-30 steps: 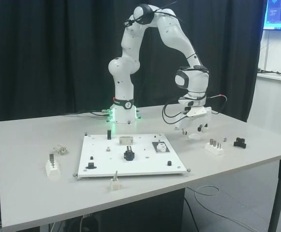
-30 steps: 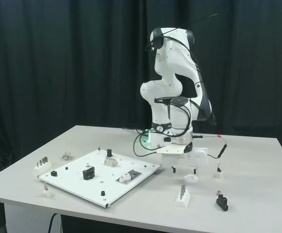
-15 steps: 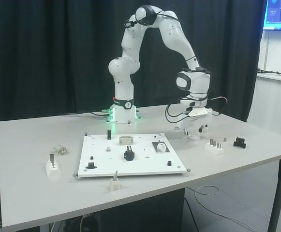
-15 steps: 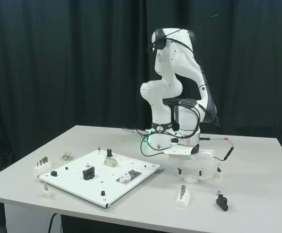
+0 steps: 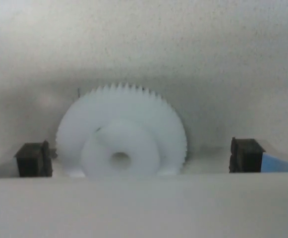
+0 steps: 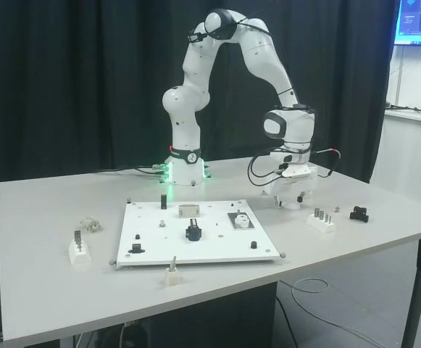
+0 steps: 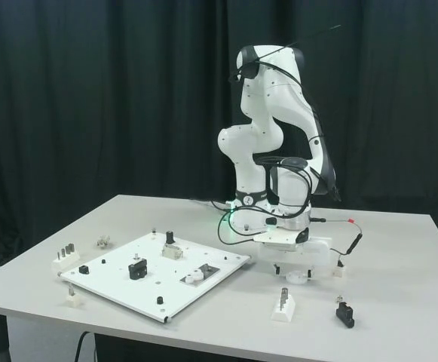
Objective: Pick large gear.
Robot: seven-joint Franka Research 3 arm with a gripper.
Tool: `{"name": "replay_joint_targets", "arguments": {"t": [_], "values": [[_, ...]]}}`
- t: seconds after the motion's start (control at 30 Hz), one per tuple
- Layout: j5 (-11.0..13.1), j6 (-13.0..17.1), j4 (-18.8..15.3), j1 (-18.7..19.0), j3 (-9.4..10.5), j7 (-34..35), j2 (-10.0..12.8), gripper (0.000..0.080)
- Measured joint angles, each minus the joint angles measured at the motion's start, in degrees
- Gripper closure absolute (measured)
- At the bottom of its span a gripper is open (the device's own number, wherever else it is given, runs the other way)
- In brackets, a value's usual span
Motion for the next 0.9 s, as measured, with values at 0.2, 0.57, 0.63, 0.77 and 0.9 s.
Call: {"name": "replay_joint_targets", "arguments": {"t": [0.2,0.57,0.63,0.77,0.9], "values": [[0.0,0.02,0.0,-0.22,0.0,0.0,0.2,0.0003],[0.0,0.02,0.01,-0.22,0.5,-0.01,0.28,0.0003],[0.0,0.02,0.01,-0.22,0.65,-0.02,0.28,0.0003],[0.0,0.02,0.02,-0.22,0.86,-0.07,0.3,0.0003],[-0.05,0.2,0.03,-0.22,0.94,-0.16,0.44,0.0003]]}}
